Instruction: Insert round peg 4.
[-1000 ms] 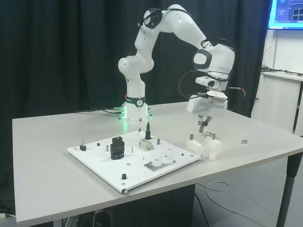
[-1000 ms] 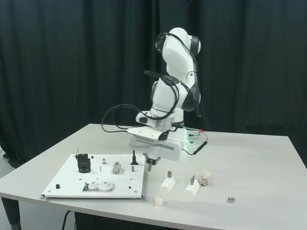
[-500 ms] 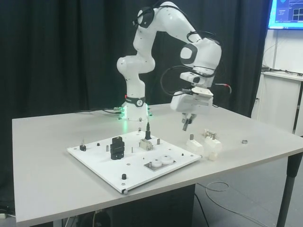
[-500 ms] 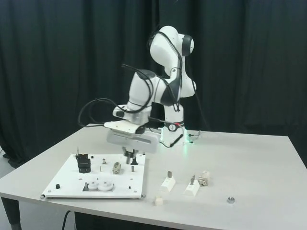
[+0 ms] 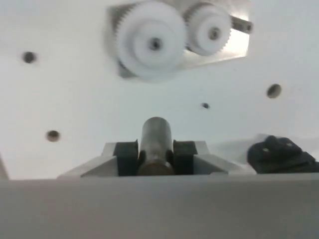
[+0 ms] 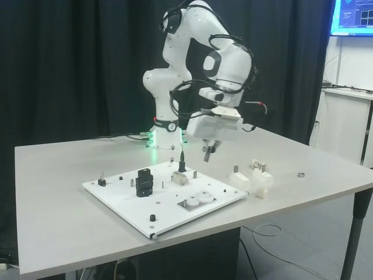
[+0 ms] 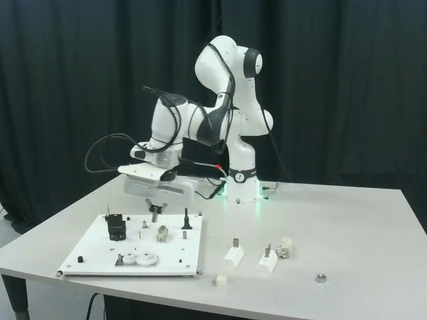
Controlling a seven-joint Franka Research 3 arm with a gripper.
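A flat white square board (image 6: 119, 198) lies on the grey desk (image 6: 52, 175), toward its front edge. On the board, two white toothed gears (image 5: 154, 42) sit side by side on a metal plate near the front; a black block (image 6: 144, 182) stands further back. The pincer (image 6: 207, 154) hangs above the board, holding a grey round metal peg (image 5: 155, 144) upright. Beside the board, three small white blocks (image 7: 233, 256) rest on the desk.
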